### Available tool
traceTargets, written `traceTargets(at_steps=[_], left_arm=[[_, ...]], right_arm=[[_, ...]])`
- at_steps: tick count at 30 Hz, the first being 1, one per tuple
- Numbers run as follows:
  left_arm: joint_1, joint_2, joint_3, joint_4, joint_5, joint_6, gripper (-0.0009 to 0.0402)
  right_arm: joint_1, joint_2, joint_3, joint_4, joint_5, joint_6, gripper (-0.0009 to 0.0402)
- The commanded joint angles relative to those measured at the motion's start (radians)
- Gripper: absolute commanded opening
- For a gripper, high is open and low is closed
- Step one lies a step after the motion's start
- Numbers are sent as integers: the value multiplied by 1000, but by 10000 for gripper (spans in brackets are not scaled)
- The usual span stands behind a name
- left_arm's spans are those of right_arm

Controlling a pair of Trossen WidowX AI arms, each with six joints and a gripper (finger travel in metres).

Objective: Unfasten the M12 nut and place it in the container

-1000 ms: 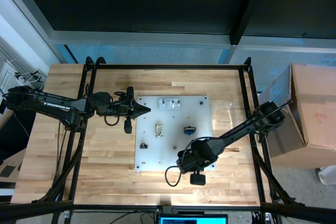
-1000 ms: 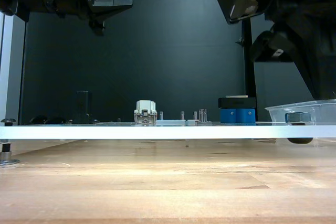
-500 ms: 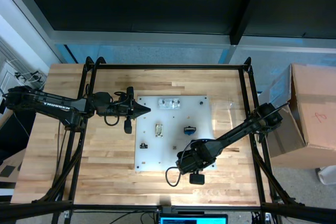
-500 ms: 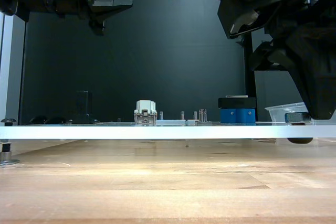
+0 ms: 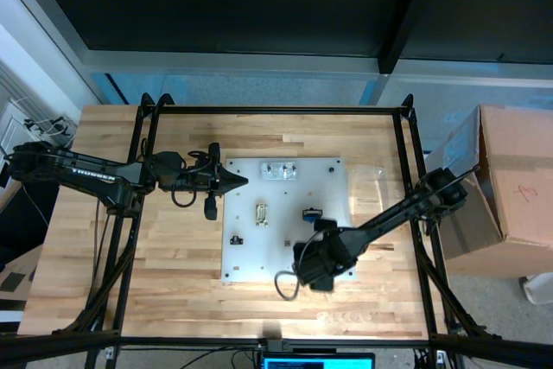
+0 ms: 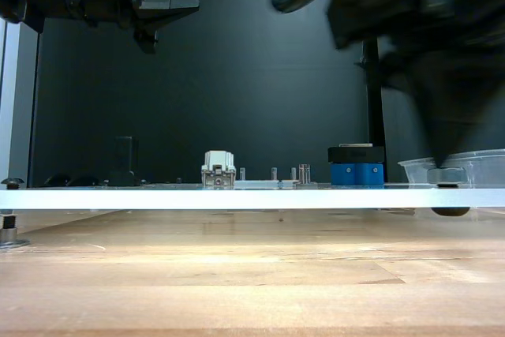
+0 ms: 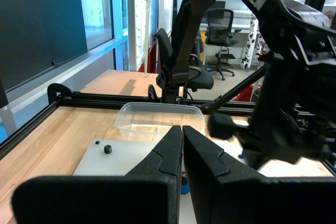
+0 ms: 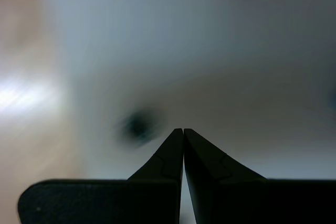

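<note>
The white board (image 5: 259,252) is lying flat, with the clear container (image 5: 373,181) sitting just beside its far right edge. The left gripper (image 5: 245,181) is hovering high over the board's far left edge, jaws pressed together on nothing, while the right gripper (image 6: 442,165) is pointing down at the near right edge, jaws likewise clenched empty. The M12 nut (image 6: 447,174) is sitting on its stud directly beneath those tips, outside the container.

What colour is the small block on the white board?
Blue block with black top; best in low view.
</note>
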Motion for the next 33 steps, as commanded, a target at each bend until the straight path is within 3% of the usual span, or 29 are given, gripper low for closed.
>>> traceTargets(at_steps=[1, 4, 9, 13, 29, 33], left_arm=[[0, 0, 0, 0, 0, 0, 0], [0, 0, 0, 0, 0, 0, 0], [0, 0, 0, 0, 0, 0, 0], [0, 0, 0, 0, 0, 0, 0], [0, 0, 0, 0, 0, 0, 0], [0, 0, 0, 0, 0, 0, 0]], right_arm=[[1, -24, 5, -46, 61, 40, 0], [1, -34, 5, -55, 10, 30, 0], [1, -47, 5, -32, -219, -24, 0], [1, -51, 5, 7, -312, -24, 0], [5, 14, -5, 106, -315, -30, 0], [5, 14, -18, 97, -293, -30, 0]])
